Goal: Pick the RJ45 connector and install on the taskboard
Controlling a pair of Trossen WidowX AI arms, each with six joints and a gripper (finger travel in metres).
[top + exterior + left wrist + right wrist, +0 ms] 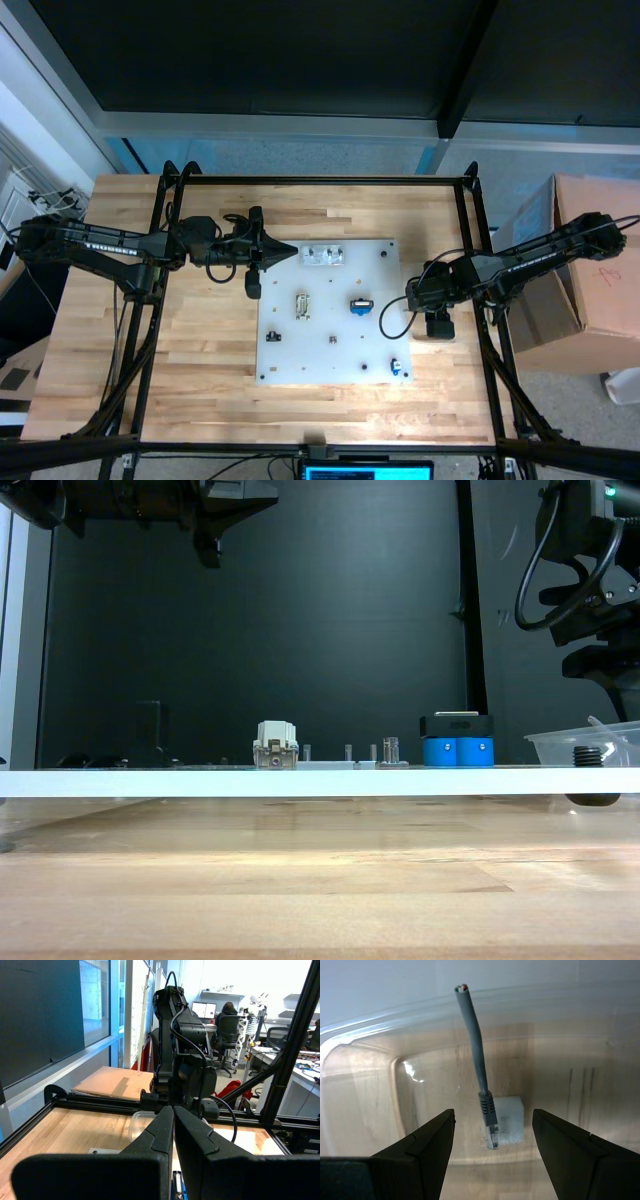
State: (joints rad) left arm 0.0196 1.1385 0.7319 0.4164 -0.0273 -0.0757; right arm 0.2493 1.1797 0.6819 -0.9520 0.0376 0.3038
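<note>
Checking high view: right end effector (440, 326) hangs just off the right edge of the white rectangular taskboard (330, 350) on the wooden desk (190, 380). Left end effector (287, 250) sits over the board's far-left corner, so the right arm is nearer the pickup.

Low view: clear plastic tray (556, 743) sits right of the board, under the right arm. Contents not legible here.

Left wrist view: left fingers pressed together, holding nothing.

Right wrist view: right fingers spread wide, empty. Clear-plug, grey-boot RJ45 connector (491, 1132) lies free in the tray on a small white foam block (512, 1119), straight ahead between the fingers. Its grey cable (474, 1035) leads off toward the tray wall, probably leaning on it. Long axis runs across the finger-to-finger line.
</note>
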